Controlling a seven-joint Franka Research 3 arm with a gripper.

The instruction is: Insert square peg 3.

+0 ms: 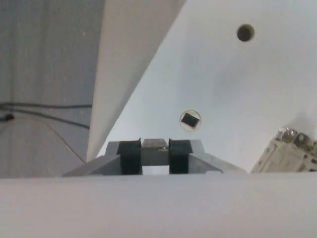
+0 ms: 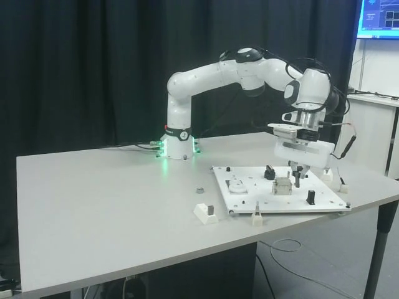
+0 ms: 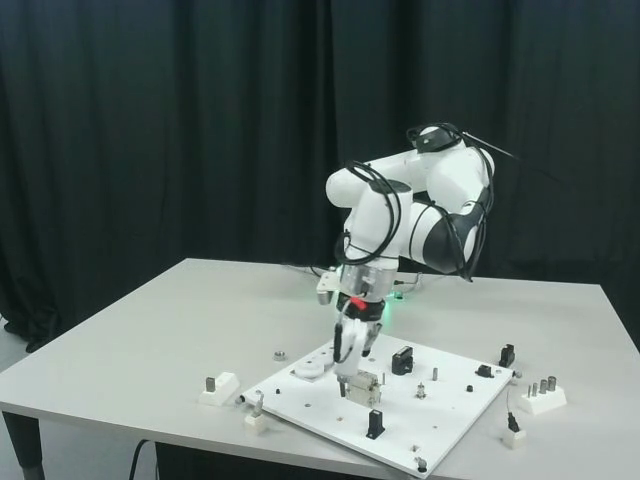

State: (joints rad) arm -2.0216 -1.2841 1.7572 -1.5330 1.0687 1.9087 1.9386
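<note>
Grey table (image 2: pixel 93 193) carries the white Franka arm (image 2: pixel 212 71), base bolted near the far edge with green lights at its foot (image 2: pixel 163 149). Black curtain (image 3: pixel 200 120) behind.

White assembly board (image 2: pixel 249 199) lies on the table in front of the arm, one edge raised slightly off the tabletop. On it: a small grey block fixture (image 2: pixel 282 186), several black upright pieces (image 2: pixel 310 197) and a round grey disc (image 2: pixel 237 185).

Gripper (image 2: pixel 297 171) hangs over the board, pointing down, just beside the block fixture; in the second room view it sits directly above that fixture (image 3: pixel 362 387).

Wrist view: the two black finger pads (image 1: pixel 130 156) are pinched on a small grey square-section piece, square peg 3 (image 1: pixel 155 148), held between them above the board surface. On the board past the fingertips, a round recess with a dark square hole (image 1: pixel 189 120); a plain round hole (image 1: pixel 245 32) farther off.

Off the board, on the tabletop: white holder with a dark peg (image 2: pixel 206 212), second small white holder (image 2: pixel 255 217), a small ring (image 2: pixel 201 187).
</note>
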